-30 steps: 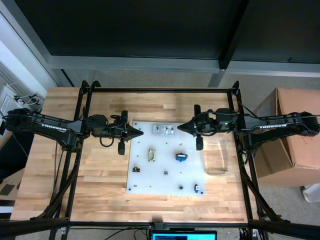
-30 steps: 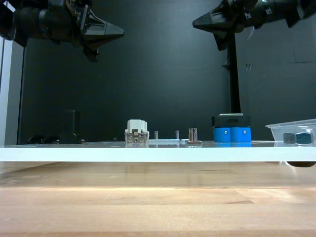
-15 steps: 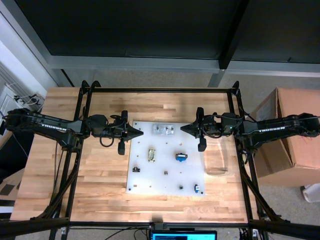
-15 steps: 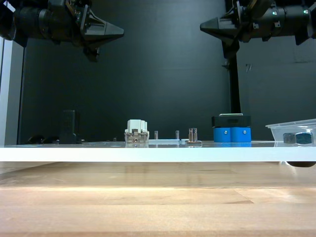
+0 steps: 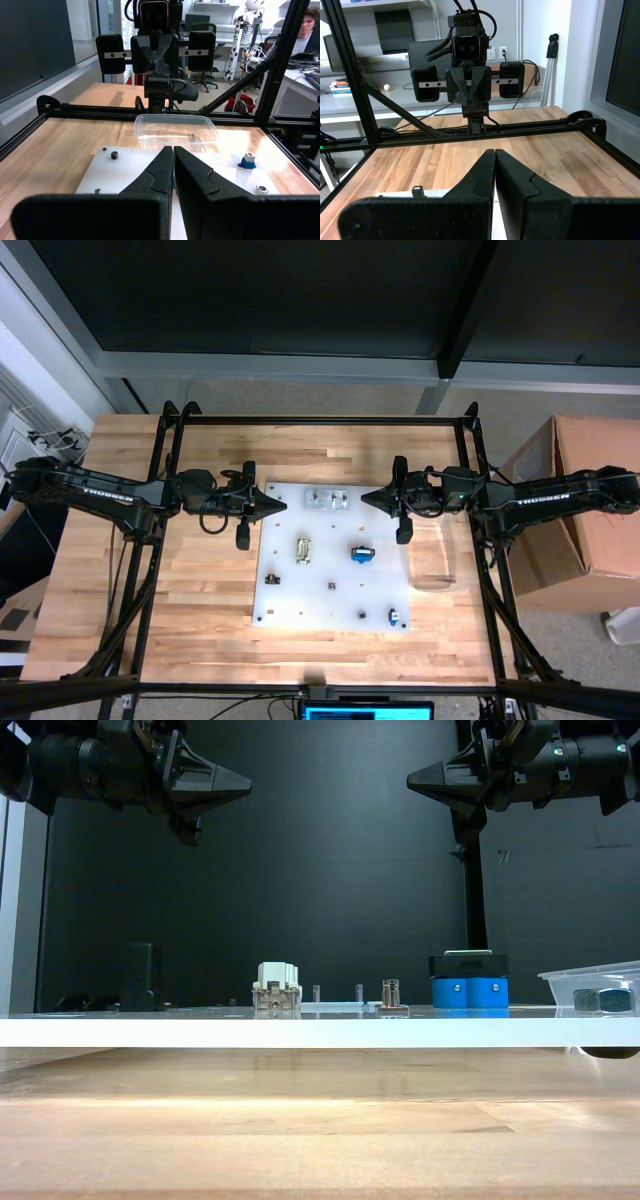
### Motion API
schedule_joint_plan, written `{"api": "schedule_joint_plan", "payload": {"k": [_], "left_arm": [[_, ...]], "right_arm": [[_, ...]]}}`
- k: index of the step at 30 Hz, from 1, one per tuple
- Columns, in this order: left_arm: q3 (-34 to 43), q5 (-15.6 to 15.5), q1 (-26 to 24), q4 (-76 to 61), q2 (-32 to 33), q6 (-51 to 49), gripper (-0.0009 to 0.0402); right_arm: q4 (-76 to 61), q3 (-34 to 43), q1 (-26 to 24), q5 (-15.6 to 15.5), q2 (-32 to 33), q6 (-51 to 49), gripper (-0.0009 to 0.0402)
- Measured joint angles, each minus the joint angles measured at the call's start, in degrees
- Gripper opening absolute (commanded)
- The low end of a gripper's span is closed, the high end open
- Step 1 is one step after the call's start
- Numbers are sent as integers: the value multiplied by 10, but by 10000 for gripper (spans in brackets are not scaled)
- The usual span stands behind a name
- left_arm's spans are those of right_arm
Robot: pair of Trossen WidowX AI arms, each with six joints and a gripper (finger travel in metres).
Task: Pick the M12 nut and place it on its threads and fasten
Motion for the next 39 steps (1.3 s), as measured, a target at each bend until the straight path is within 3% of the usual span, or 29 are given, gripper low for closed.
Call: {"api": "schedule_joint_plan", "payload": {"k": [39], "left_arm": [[0, 0, 0, 0, 0, 0, 0]], "right_arm": [[-18, 0, 0, 0, 3, 0, 0]]}}
